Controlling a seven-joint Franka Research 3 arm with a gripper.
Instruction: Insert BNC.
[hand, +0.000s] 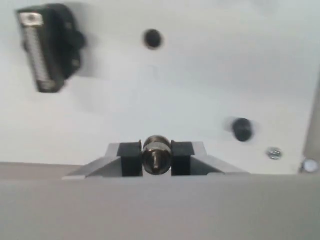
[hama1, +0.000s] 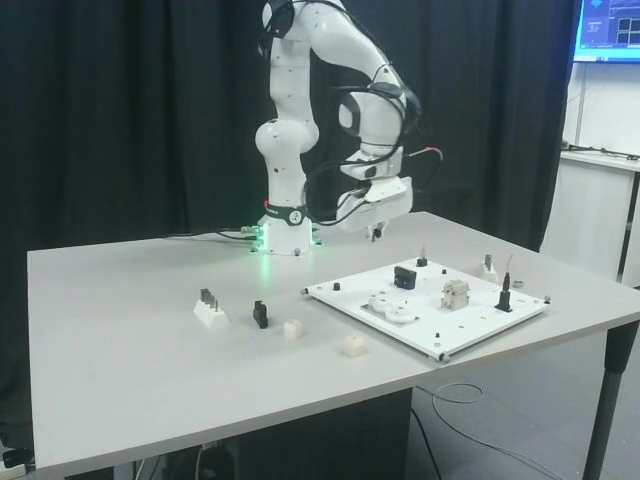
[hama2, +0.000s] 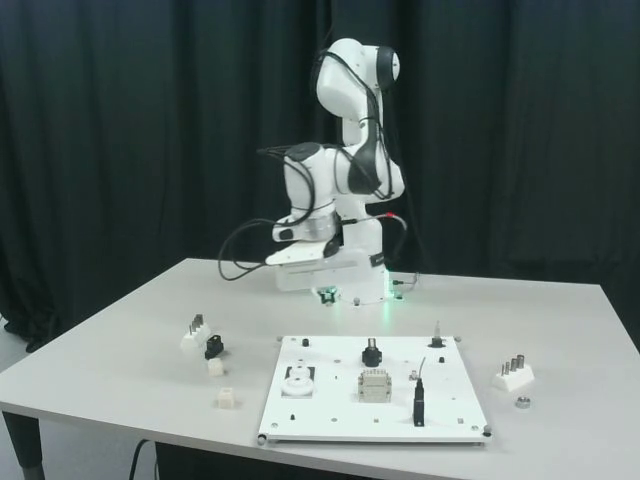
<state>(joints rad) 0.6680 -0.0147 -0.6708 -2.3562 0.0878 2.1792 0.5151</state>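
Holding a small metallic cylindrical BNC connector (hand: 157, 155) between its two black fingertip pads, the hand (hand: 157, 158) is clamped on the part and hangs above the far edge of the flat white assembly board (hama1: 470, 330) on the grey worktop (hama1: 130, 360). Pick-up therefore appears done. Insertion is judged still ahead: the connector is well clear of the board, and its receiving socket cannot be identified with certainty among the fixtures.

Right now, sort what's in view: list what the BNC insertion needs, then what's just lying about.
Needed:
hand shut on the BNC plug
white board

Lying about:
black multi-pin connector
white blocks
white pin holder
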